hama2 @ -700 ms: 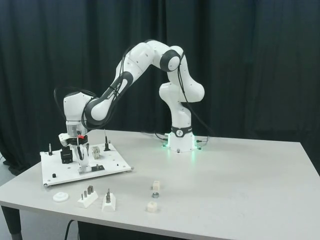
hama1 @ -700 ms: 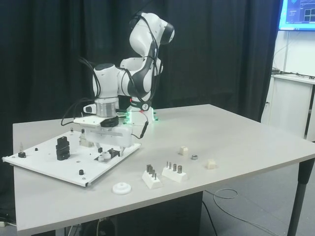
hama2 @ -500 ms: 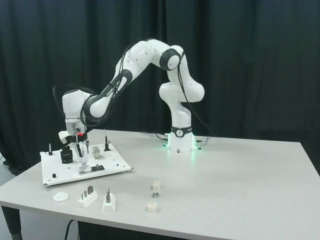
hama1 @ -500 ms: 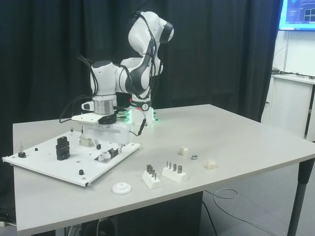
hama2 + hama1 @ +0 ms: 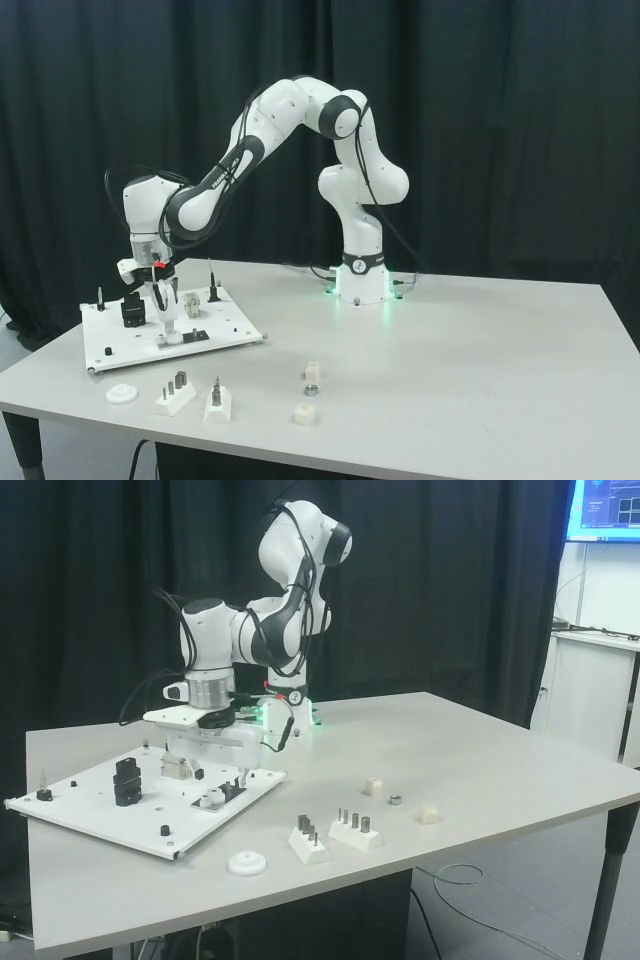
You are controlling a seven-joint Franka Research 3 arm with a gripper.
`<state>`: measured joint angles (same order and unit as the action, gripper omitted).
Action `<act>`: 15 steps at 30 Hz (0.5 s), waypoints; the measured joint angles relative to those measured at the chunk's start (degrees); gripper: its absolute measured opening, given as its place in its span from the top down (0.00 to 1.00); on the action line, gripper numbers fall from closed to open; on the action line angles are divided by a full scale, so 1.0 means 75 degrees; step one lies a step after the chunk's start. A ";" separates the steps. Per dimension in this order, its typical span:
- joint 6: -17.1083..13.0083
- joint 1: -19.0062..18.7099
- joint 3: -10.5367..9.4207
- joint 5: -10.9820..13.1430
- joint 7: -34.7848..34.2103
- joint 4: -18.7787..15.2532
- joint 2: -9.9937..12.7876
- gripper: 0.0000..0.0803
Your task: Pick large gear.
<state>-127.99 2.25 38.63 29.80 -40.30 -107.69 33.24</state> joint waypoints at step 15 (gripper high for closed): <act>-0.0113 -0.0017 0.0001 -0.0005 0.0000 0.0010 0.0000 0.00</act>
<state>-128.84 2.13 38.64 29.76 -40.30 -107.61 33.24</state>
